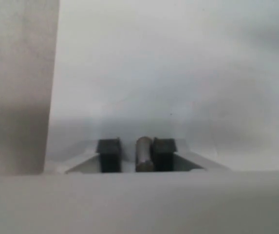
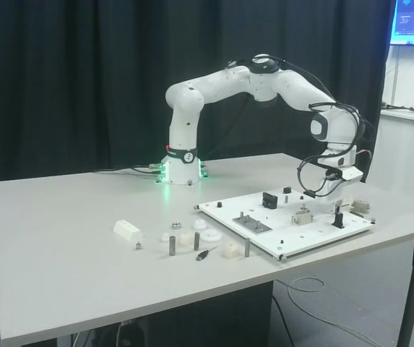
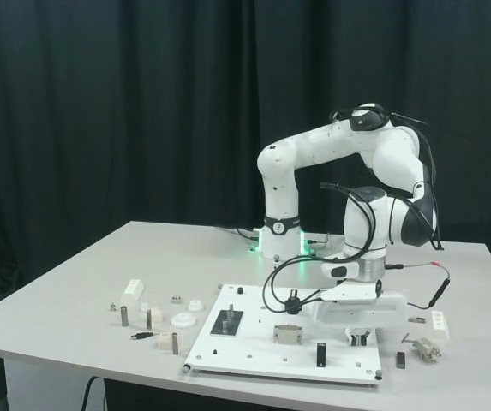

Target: Remove round peg 2.

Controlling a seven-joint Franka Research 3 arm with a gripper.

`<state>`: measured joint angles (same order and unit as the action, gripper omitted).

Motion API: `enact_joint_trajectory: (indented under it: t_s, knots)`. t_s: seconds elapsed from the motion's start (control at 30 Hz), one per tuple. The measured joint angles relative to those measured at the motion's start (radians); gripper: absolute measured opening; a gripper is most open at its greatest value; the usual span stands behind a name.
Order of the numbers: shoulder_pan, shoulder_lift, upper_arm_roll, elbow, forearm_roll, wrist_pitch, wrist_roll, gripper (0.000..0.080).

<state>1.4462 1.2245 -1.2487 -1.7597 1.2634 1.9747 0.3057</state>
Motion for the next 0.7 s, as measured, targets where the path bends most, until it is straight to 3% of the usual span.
enact_joint_trajectory:
  t_s: [0.03, 0.07, 0.33, 0.37, 0.7]
  knots:
    - [-0.001, 0.0, 0.0, 0.0, -0.001, 0.001, 0.0, 0.0351]
    - [-0.003, 0.0, 0.0, 0.0, -0.002, 0.001, 0.0, 0.0171]
    - [-0.005, 0.0, 0.0, 0.003, -0.003, 0.0, -0.005, 0.0171]
    - [-0.005, 0.0, 0.0, 0.003, -0.003, 0.0, -0.005, 0.0074]
    - [-0.005, 0.0, -0.002, 0.004, -0.007, -0.004, -0.005, 0.0074]
